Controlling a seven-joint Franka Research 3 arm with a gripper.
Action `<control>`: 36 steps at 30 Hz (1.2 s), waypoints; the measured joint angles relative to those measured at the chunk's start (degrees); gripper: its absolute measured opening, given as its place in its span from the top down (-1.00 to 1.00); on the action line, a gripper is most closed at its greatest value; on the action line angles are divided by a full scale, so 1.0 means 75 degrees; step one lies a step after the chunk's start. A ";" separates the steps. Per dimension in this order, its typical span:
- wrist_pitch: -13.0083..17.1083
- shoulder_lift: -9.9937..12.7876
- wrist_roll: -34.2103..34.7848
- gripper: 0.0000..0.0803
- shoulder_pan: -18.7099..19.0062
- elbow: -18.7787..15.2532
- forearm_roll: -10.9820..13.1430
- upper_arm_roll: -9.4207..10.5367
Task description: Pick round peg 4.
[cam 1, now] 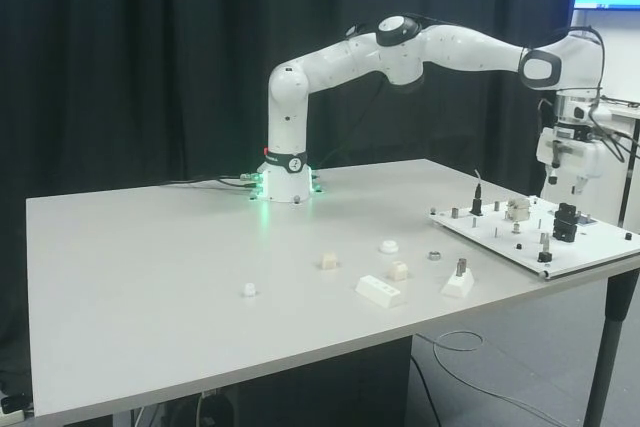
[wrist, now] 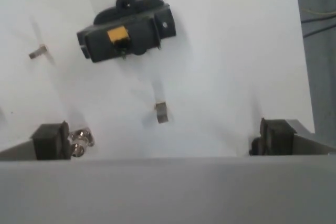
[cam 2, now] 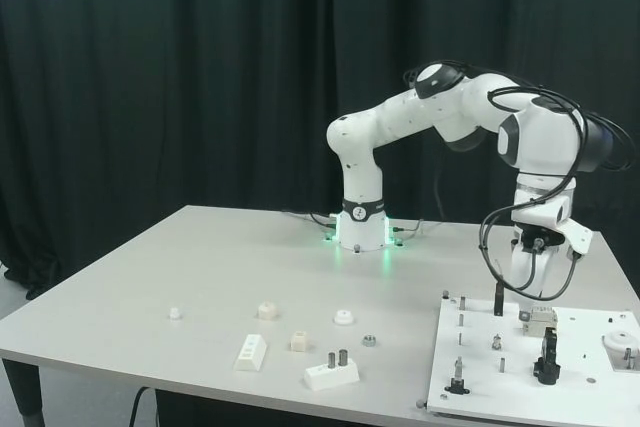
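Hand point(wrist: 163, 135) spread wide, grasping nothing, hovering above the white board point(cam 2: 520, 377) at the desk point(cam 1: 180, 257) edge — small round peg point(wrist: 161, 112) upright directly beneath, between the fingers point(wrist: 50, 140), black fixture point(wrist: 126, 30) just beyond.

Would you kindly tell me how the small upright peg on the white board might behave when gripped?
The peg looks like a short, slim grey pin, so it is probably stiff and light. Standing upright on the white board, it may tip if one finger touches first. Its smooth look suggests it might slip in the open gripper.
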 joint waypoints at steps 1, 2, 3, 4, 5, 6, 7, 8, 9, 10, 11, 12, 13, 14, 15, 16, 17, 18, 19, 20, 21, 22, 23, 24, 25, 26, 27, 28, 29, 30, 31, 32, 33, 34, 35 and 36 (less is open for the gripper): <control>-0.0009 0.0000 0.0000 -0.99 -0.0013 0.0000 0.0000 -0.0012; -0.0016 0.0000 0.0000 -0.99 -0.0028 -0.0001 0.0000 -0.0023; -0.0024 0.0000 0.0007 -0.99 -0.0045 -0.0003 0.0000 -0.0036; -0.0030 0.0000 0.0023 -0.99 -0.0062 -0.0008 0.0000 -0.0048; -0.0036 0.0000 0.0049 -0.99 -0.0080 -0.0018 -0.0001 -0.0059; -0.0042 0.0000 0.0113 -0.99 -0.0100 -0.0034 -0.0002 -0.0072; -0.0049 0.0000 0.0221 -0.99 -0.0119 -0.0054 -0.0006 -0.0084; -0.0058 0.0000 0.0369 -0.99 -0.0140 -0.0074 -0.0013 -0.0098; -0.0072 0.0001 0.0533 -0.99 -0.0164 -0.0094 -0.0024 -0.0114; -0.0087 0.0000 0.0684 -0.99 -0.0190 -0.0112 -0.0038 -0.0128; -0.0102 0.0000 0.0816 -0.99 -0.0219 -0.0132 -0.0057 -0.0141; -0.0112 0.0000 0.0924 -0.99 -0.0247 -0.0153 -0.0076 -0.0152; -0.0115 0.0000 0.1016 -0.99 -0.0275 -0.0178 -0.0093 -0.0162; -0.0116 0.0000 0.1093 -0.99 -0.0305 -0.0210 -0.0109 -0.0171; -0.0116 0.0000 0.1158 -0.99 -0.0333 -0.0243 -0.0119 -0.0178; -0.0116 0.0001 0.1227 -0.99 -0.0360 -0.0278 -0.0125 -0.0184; -0.0116 0.0002 0.1303 -0.99 -0.0393 -0.0318 -0.0130 -0.0193; -0.0116 0.0002 0.1358 -0.99 -0.0423 -0.0356 -0.0134 -0.0202; -0.0116 0.0003 0.1392 -0.99 -0.0451 -0.0396 -0.0139 -0.0211; -0.0116 0.0003 0.1403 -0.99 -0.0479 -0.0443 -0.0147 -0.0222; -0.0116 0.0003 0.1403 -0.99 -0.0507 -0.0490 -0.0157 -0.0230; -0.0116 0.0004 0.1403 -0.99 -0.0539 -0.0532 -0.0169 -0.0236; -0.0116 0.0004 0.1403 -0.99 -0.0570 -0.0576 -0.0181 -0.0240; -0.0116 0.0005 0.1407 -0.99 -0.0599 -0.0623 -0.0196 -0.0247; -0.0116 0.0005 0.1430 -0.99 -0.0631 -0.0675 -0.0214 -0.0253; -0.0115 0.0006 0.1498 -0.99 -0.0663 -0.0722 -0.0227 -0.0258; -0.0109 0.0006 0.1640 -0.99 -0.0697 -0.0774 -0.0234 -0.0265; -0.0094 0.0006 0.1853 -0.99 -0.0730 -0.0829 -0.0237 -0.0275; -0.0069 0.0007 0.2109 -0.99 -0.0762 -0.0884 -0.0238 -0.0283; -0.0036 0.0008 0.2375 -0.99 -0.0794 -0.0938 -0.0239 -0.0293; 0.0004 0.0008 0.2625 -0.99 -0.0825 -0.0996 -0.0240 -0.0303; 0.0035 0.0009 0.2812 -0.99 -0.0852 -0.1048 -0.0240 -0.0313; 0.0065 0.0010 0.2970 -0.99 -0.0880 -0.1111 -0.0240 -0.0326; 0.0097 0.0011 0.3092 -0.99 -0.0905 -0.1172 -0.0240 -0.0340; 0.0136 0.0011 0.3192 -0.99 -0.0927 -0.1235 -0.0240 -0.0352; 0.0175 0.0011 0.3296 -0.99 -0.0949 -0.1299 -0.0240 -0.0360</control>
